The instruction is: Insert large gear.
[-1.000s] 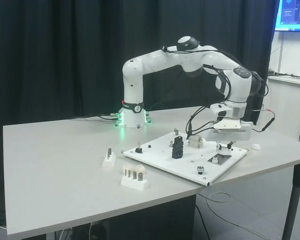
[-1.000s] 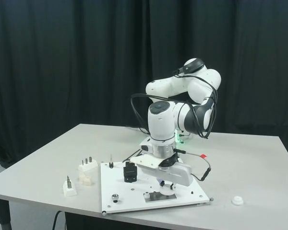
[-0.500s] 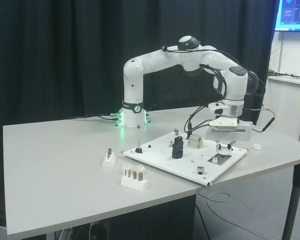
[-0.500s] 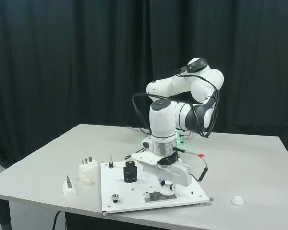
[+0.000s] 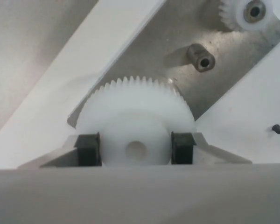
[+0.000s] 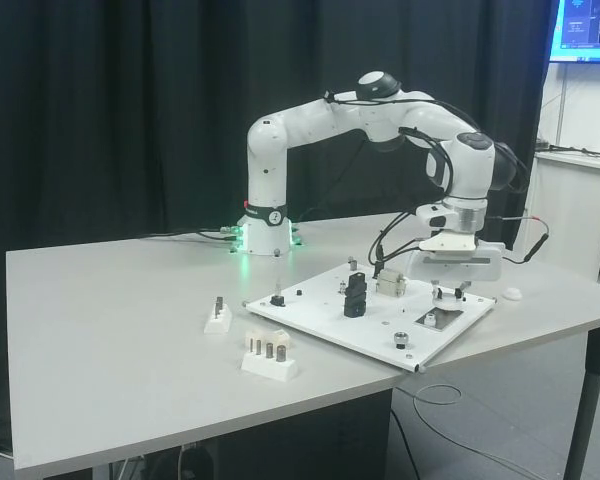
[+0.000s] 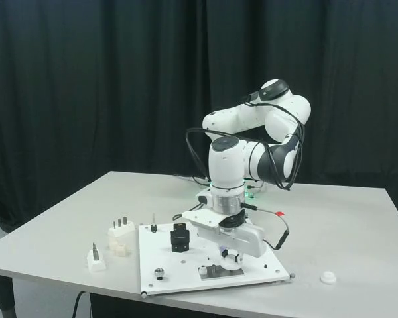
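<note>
Wrist view, nearest first: gripper [image 5: 136, 149] clamped on the large gear [image 5: 136, 122], one black pad [image 5: 89, 149] on each side of the white hub, teeth left free above the grip. Holding by the hub rather than the toothed rim likely keeps the bore [image 5: 136, 149] centred between the pads and the teeth clear for meshing. Bore visible and open; gear appears held flat, face-down toward the plate. Beyond the gear lies the grey metal plate [image 5: 177, 100], set into the white board [image 5: 245, 126]. On the plate a short peg [image 5: 200, 57] stands upright, apart from the gear and not yet under its bore. Further on, a smaller gear [image 5: 251, 13] already sits on its own post at the plate's far end; the free peg sits between it and the held gear, so the large gear probably has to land there and mesh with the small one. A small black screw [image 5: 277, 129] shows on the board to one side. Room views: arm [image 6: 380, 110] reaches over the board's corner, gear held just above the plate [image 7: 215, 270], not seated. Judged step: carry over peg, align bore, lower. Risk: tooth clash with the small gear on descent.
</note>
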{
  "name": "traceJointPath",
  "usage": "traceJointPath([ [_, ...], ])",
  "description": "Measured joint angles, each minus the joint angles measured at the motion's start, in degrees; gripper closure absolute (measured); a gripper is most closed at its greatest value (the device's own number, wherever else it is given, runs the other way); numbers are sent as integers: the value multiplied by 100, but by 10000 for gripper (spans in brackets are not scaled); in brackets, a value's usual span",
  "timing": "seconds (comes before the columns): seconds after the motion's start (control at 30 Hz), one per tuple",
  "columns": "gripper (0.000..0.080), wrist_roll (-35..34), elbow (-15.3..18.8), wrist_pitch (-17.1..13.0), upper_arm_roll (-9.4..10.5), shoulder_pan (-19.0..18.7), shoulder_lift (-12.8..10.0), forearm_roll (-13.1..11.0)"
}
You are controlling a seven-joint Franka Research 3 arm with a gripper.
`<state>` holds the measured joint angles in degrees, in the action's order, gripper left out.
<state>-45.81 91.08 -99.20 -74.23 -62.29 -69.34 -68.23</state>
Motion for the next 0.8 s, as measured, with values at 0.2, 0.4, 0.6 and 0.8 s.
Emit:
traceJointPath([
  [0.2, 477, -27, 38, 6, -13, 0, 0, -85],
  [0.4, 477, -104, 111, 39, -41, 3, 0, -239],
  [0.6, 477, -108, 182, 68, -66, 3, 1, -393],
  [0.8, 477, -108, 191, 87, -70, 13, 0, -440],
])
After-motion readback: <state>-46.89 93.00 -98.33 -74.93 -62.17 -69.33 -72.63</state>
